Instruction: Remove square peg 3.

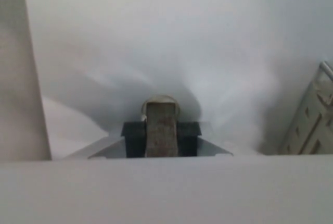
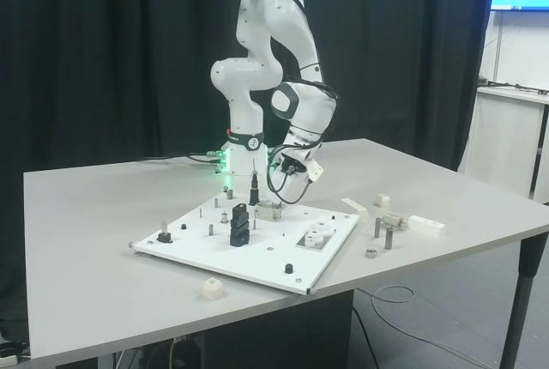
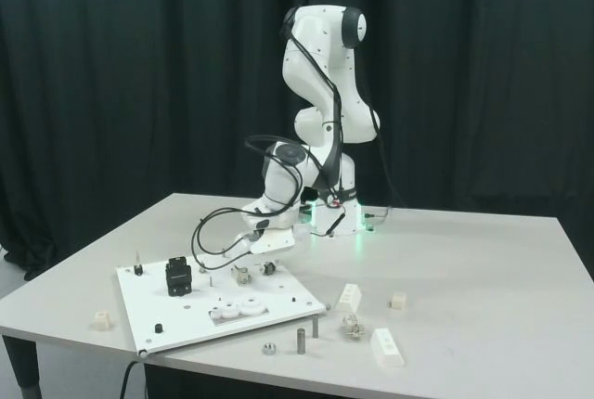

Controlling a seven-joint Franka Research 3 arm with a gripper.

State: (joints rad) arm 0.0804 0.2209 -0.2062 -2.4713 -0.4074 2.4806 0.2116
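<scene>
Gripper (image 1: 161,148): closed on square peg (image 1: 161,130), just above white board (image 2: 257,253) | Step: lifting out | You pull straight up, no tilt, until clear of the hole.

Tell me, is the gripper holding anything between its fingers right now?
Yes, in the wrist view a grey peg sits clamped between the black fingers of the gripper.
</scene>
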